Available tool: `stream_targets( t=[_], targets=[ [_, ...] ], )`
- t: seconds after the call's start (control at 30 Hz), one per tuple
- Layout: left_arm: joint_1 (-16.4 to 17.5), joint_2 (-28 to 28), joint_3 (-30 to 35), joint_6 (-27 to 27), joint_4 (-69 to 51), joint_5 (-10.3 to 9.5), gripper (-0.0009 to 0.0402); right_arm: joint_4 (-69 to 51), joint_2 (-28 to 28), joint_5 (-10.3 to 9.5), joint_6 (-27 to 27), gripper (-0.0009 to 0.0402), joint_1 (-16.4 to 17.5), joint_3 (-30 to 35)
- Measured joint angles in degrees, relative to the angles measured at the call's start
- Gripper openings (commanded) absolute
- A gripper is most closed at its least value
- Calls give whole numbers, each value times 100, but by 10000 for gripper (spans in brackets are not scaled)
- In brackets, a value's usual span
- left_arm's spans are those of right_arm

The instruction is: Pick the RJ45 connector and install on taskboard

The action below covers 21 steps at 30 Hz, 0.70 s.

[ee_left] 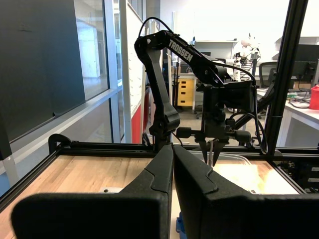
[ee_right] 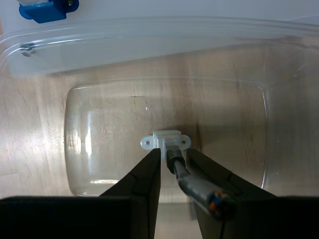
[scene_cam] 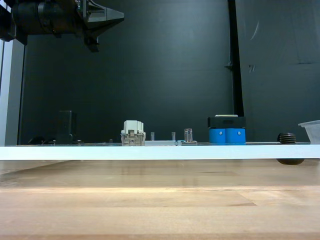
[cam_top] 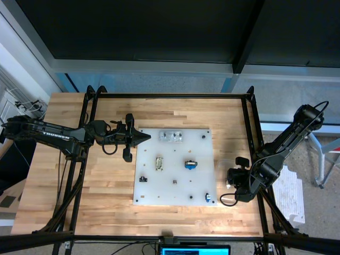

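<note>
RJ45 connector (ee_right: 166,141): white, flanged, with a short cable tail. It lies on the floor of the clear tray (ee_right: 75,149), just beside the taskboard (cam_top: 159,186).

Right gripper (ee_right: 173,159): low in the tray, jaws parted either side of the tail, not yet pinching.

Left gripper (cam_top: 144,137): above the board's left edge, jaws clenched on nothing.

Risk: closing on the slanted tail rather than the body could let the connector pivot or slip.

Views: only the right wrist view shows the connector; only the high view shows the board's layout.

High looks down, low level; both share the taskboard (cam_top: 175,159).
</note>
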Motion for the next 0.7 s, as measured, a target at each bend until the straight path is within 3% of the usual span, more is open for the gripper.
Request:
stream_targets(
  t=[0.47, 0.7],
  targets=[
    [0, 0, 2, 0, 0, -2, 0, -50, -17, -105, 0, 0, 0, 87],
    [0, 0, 0, 0, 2, 0, 0, -343, -22, -105, 0, 1, 0, 286]
  ],
)
